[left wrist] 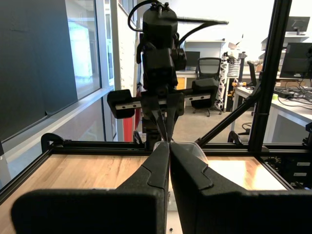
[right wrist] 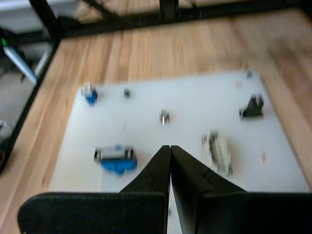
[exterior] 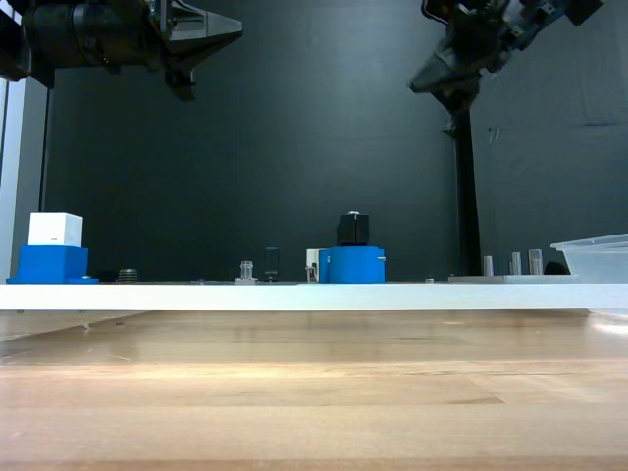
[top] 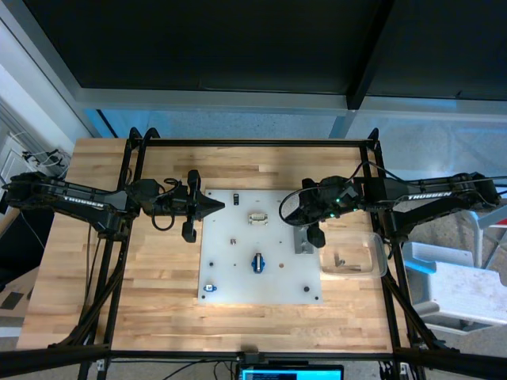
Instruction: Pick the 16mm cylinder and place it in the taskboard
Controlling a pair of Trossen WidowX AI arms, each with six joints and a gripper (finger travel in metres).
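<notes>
16mm cylinder (top: 342, 258) seems to be lying inside the clear bin (top: 379, 267), which is sitting on the worktop (top: 95, 261) just right of the taskboard (top: 238, 269). It is showing there only as a tiny dark speck, so I cannot be sure of it.

Neither arm is touching the taskboard. The right gripper (right wrist: 170, 147) is hovering high above the taskboard's right edge, close to the grey block (top: 303, 241), and is pointing inward over the white plate, tilted downward. Its jaws are pressing together tip to tip, and nothing is showing between them. The left gripper (left wrist: 169, 144) is hanging high above the taskboard's left edge, aiming roughly level toward the taskboard's middle. Its jaws are likewise meeting along their whole length and are gripping nothing that can be seen.

On the taskboard, the blue fitting (top: 257, 263) is standing upright near the middle. The beige connector (top: 256, 216) is sitting beyond it, toward the taskboard's far edge. The grey block is lying at the taskboard's right edge, between the blue fitting and the clear bin, and short grey pegs (exterior: 515, 263) are standing upright on it in the low view.
</notes>
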